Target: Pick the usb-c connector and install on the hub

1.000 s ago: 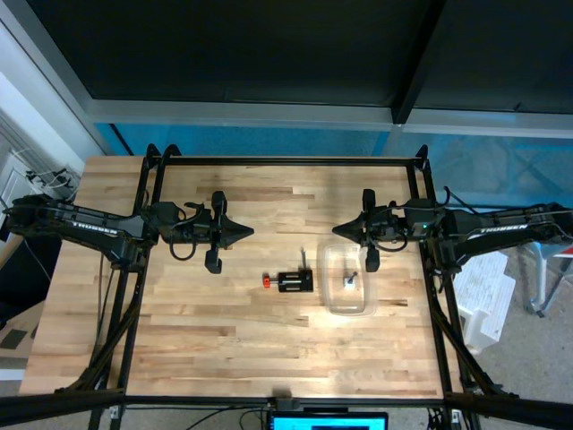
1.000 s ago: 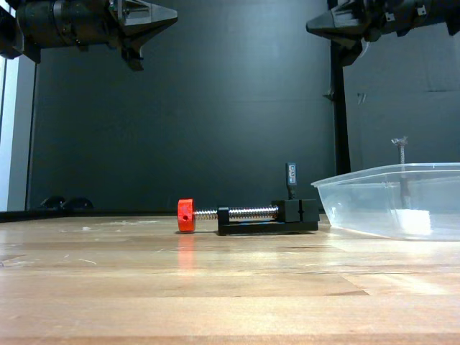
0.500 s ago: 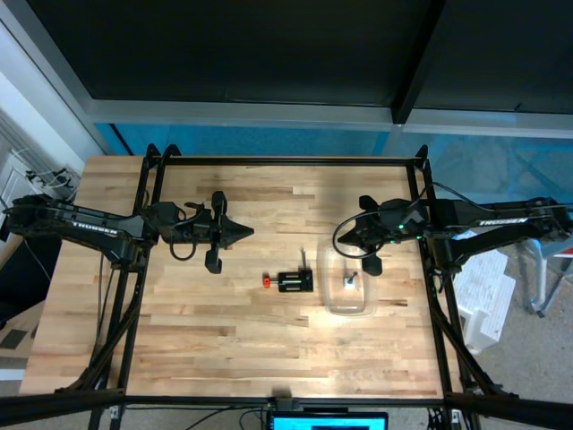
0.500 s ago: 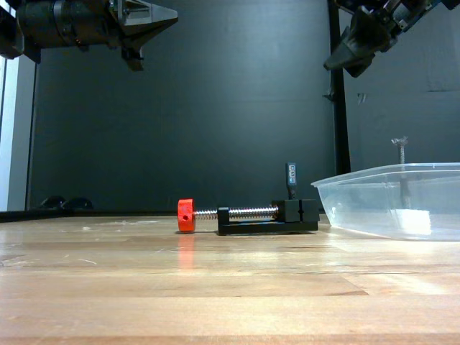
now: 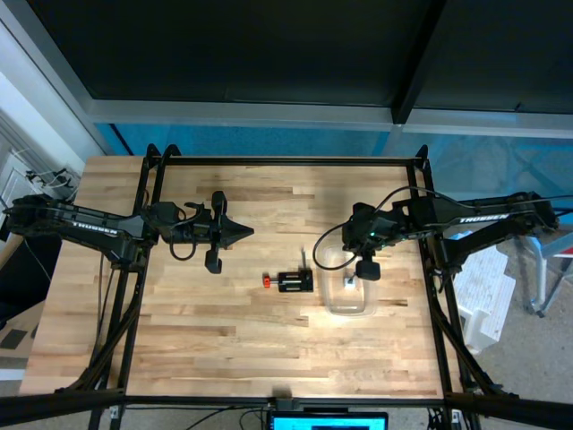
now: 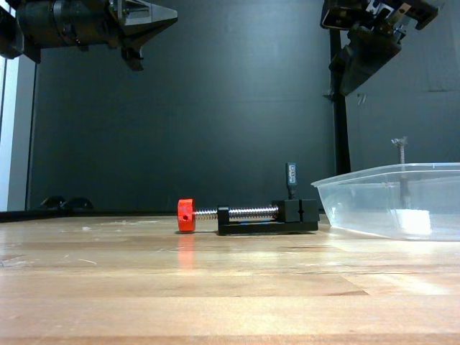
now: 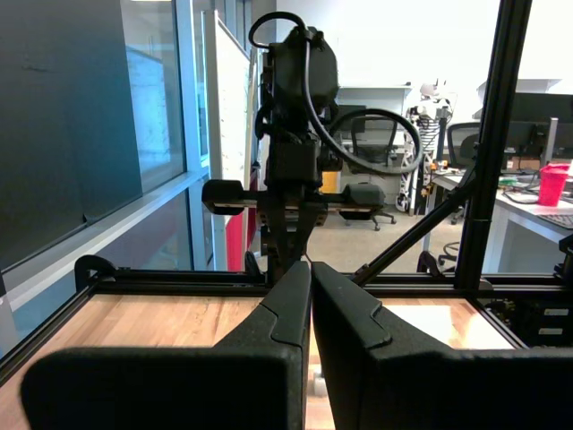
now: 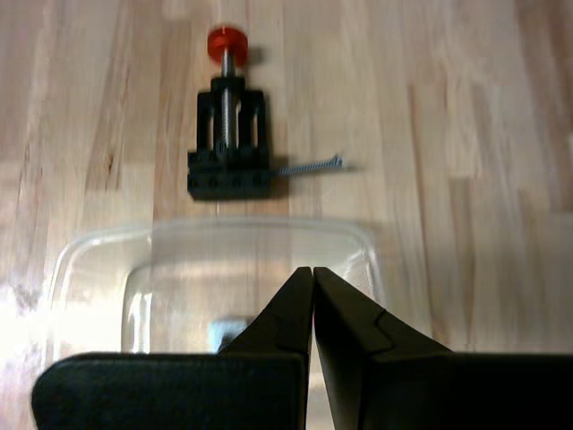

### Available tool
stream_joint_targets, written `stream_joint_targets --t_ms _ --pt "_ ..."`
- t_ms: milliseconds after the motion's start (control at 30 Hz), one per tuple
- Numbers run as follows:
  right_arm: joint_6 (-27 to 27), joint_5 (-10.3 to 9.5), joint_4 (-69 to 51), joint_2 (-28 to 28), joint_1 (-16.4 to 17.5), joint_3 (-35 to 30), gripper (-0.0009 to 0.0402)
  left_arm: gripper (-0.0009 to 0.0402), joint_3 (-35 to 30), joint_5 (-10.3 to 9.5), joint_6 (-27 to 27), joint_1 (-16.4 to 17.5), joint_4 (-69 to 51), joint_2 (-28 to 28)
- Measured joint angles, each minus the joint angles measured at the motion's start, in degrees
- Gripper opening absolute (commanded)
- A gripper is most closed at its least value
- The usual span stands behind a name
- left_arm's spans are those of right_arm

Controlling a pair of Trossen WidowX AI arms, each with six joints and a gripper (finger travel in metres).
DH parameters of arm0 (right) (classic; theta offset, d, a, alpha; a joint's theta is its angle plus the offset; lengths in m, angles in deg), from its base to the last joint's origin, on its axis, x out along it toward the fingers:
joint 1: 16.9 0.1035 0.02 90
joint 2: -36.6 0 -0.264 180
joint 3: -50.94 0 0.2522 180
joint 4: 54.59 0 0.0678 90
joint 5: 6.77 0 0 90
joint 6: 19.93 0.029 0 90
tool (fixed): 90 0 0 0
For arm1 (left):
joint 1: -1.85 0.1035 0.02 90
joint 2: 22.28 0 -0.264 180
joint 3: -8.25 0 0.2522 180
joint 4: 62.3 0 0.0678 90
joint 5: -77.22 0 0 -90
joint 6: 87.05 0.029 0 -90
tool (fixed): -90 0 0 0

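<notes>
Right gripper (image 8: 312, 270) above tray (image 8: 215, 229), left gripper (image 7: 311, 265) aloft

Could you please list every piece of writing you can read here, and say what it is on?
"TROSSEN": on the black left arm, whose left tool hovers left of centre over the wooden table.
"TROSSEN": on the black right arm, whose right tool hangs above the clear plastic tray.
Marks on the upright tab of the small black hub: too small to read.
</notes>
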Motion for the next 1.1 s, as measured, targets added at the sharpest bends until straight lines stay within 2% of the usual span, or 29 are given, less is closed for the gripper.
stream_joint_targets --t_ms 167,367,567,667,1100 --pt "0.9 -0.02 -5.3 -3.3 1.8 -2.5 0.0000 0.0000 0.0 0.00 0.0 0.0 0.0 0.0" --pt "2.4 -1.11 -10.1 -6.8 3.1 -5.3 0.0000 0.0000 0.0 0.00 0.0 0.0 0.0 0.0" --pt "3.1 -1.40 -10.5 -7.4 3.8 -5.8 0.0003 0.0000 0.0 -0.02 0.0 0.0 0.0 0.0" --pt "3.5 -0.85 -10.5 -7.4 3.9 -5.8 0.0019 0.0000 0.0 0.00 0.0 0.0 0.0 0.0" --pt "5.3 -0.81 -10.5 -7.8 5.5 -5.8 0.0103 0.0000 0.0 0.00 0.0 0.0 0.0 0.0"
